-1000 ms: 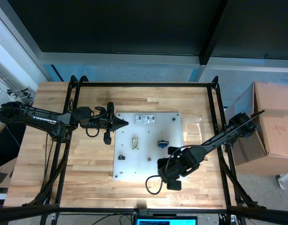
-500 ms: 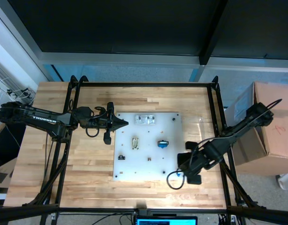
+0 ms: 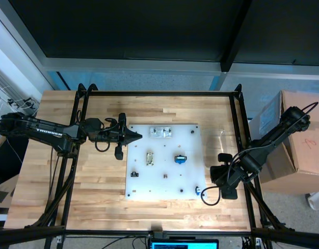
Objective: Unfasten the M12 nut and place it in the container
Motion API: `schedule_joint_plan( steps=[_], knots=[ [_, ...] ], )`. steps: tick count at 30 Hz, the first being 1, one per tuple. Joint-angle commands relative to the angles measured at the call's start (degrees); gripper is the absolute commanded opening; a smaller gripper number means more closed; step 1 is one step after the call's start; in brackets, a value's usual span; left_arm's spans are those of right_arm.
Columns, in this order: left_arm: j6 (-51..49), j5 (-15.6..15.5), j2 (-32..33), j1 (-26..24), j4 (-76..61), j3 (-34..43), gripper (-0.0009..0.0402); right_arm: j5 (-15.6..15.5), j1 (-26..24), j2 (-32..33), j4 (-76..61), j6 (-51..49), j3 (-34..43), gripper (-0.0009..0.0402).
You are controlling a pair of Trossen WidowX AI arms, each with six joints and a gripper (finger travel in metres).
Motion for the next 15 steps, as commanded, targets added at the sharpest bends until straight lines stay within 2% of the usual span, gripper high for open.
schedule_joint_plan(
  steps=[1,9,15],
  knots=[
    [0.0,0.04,0.02,0.0,0.02,0.02,0.0,-0.02,0.13,0.04,1.73,0.0,-2.32,0.0007],
    [0.0,0.02,0.02,0.0,0.02,0.02,0.0,-2.1,0.66,2.45,9.51,1.57,-8.96,0.0007],
    [0.0,0.02,0.02,0.0,0.02,0.02,0.0,-2.12,1.55,3.96,13.77,3.3,-12.55,0.0007]
  ],
)
